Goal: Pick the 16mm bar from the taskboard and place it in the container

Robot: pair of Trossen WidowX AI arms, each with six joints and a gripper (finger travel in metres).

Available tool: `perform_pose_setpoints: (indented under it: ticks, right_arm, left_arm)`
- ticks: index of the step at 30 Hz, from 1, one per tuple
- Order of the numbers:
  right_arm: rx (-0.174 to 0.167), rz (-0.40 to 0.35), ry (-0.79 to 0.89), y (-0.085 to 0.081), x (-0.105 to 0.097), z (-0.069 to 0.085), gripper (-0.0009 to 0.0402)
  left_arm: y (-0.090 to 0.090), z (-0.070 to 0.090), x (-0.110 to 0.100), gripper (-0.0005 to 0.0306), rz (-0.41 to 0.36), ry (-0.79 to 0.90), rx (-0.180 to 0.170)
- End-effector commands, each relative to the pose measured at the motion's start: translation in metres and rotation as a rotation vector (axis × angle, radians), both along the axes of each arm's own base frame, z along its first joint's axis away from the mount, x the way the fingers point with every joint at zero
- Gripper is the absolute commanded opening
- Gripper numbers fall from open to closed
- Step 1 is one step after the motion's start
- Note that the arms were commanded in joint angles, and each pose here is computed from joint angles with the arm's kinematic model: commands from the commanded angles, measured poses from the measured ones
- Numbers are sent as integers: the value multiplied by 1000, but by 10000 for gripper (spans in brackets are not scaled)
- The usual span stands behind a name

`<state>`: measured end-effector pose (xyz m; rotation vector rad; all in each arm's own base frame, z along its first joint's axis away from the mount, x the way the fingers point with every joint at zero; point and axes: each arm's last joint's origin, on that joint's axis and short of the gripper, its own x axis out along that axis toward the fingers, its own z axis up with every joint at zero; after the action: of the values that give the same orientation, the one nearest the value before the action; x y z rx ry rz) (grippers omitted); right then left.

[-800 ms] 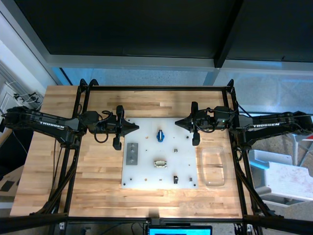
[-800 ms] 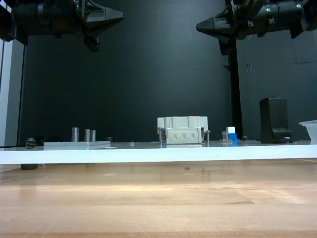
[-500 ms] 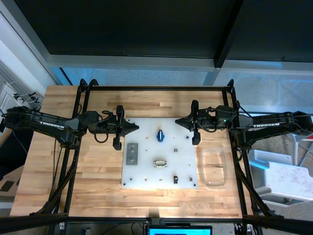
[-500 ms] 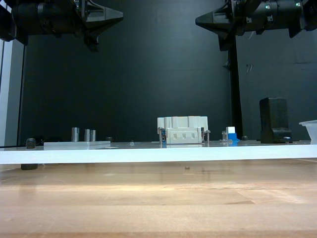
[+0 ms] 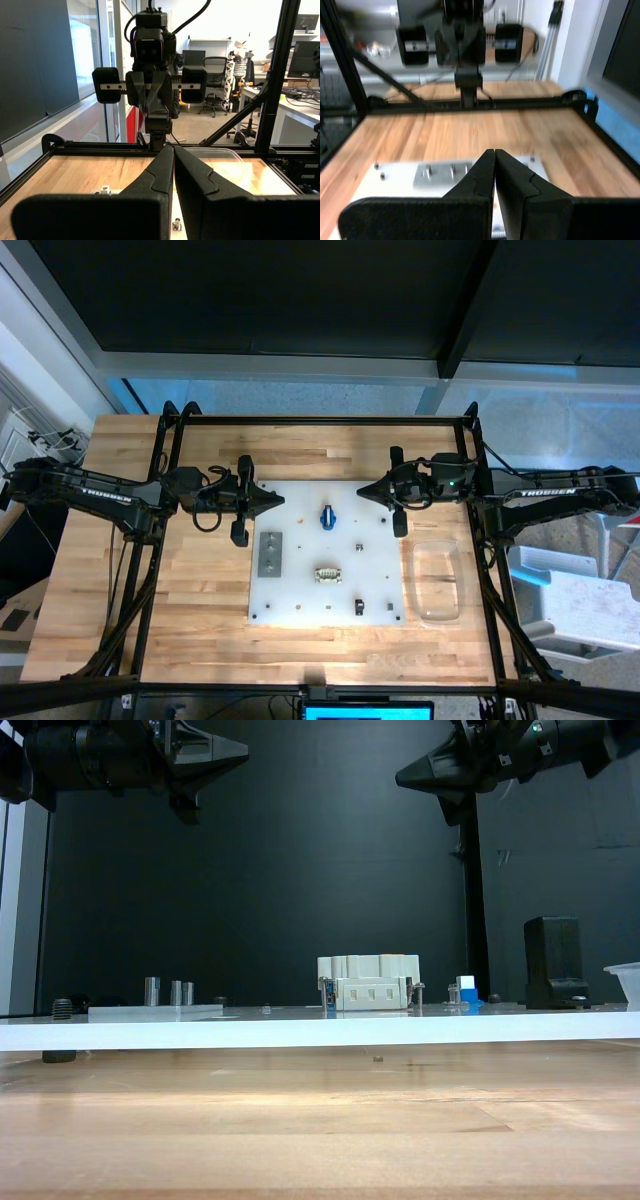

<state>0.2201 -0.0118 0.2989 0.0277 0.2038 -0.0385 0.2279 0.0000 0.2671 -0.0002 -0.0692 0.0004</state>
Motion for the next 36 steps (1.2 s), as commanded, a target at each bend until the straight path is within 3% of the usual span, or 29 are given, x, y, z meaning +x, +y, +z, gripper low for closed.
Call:
perform_pose_setpoints:
  ticks: [1, 15, 22, 27, 36]
  right_arm:
    - [7, 1, 121, 0, 4, 4, 0]
    - [23, 38, 600, 8, 32, 15, 0]
    - [28, 58, 757, 19, 42, 17, 0]
    - [3, 23, 844, 26, 45, 18, 0]
    - [26, 19, 981, 38, 41, 11, 0]
  left_arm:
    - [0, 0, 0, 0, 0, -1, 0]
    - [0, 0, 0, 0, 0, -1, 0]
    - [0, 0, 0, 0, 0, -1, 0]
    - [0, 0, 0, 0, 0, -1, 0]
    - [0, 0, 0, 0, 0, 0, 0]
